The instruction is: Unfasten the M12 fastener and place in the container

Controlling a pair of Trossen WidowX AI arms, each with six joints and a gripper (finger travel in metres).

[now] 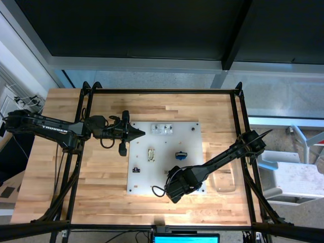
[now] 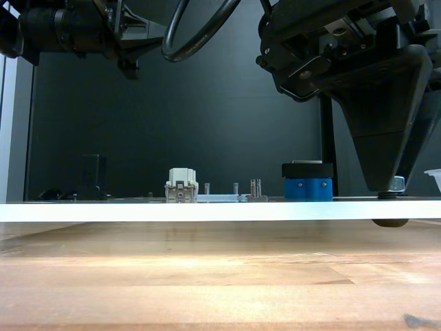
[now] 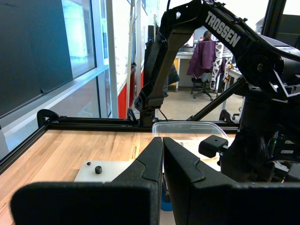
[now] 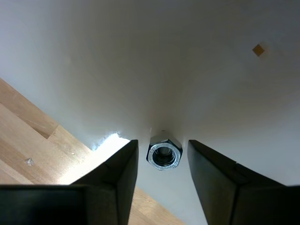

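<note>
A wooden bench (image 1: 101, 202) was seen under a dark backdrop, w/ a white board (image 1: 147, 177) laid mid-bench and a clear tub (image 1: 224, 192) set just beside the board's right edge.

Task status: early, nothing delivered yet.

- The nut (image 4: 164, 153) was found on the board near its near right edge. In the low view it was seen raised off the board w/ a dark bit under it, so it was judged to be on its stud (image 2: 388, 195) and not unscrewed.
- The right pincer (image 4: 162, 143) was lowered over the nut, one finger on either side. A gap was seen on both sides, so the pincer was taken as released and nothing was grasped.
- The left pincer (image 3: 162, 140) was held level above the board's far left part, well apart from the nut, fingers clenched together on nothing.
- The tub was seen w/o a nut in it, as far as the high view showed.

Left to do, as judged: the nut to be gripped, turned off its threads (prob. several re-grips), lifted clear, carried rightward to the tub and dropped in. None of that could be counted as done.
</note>
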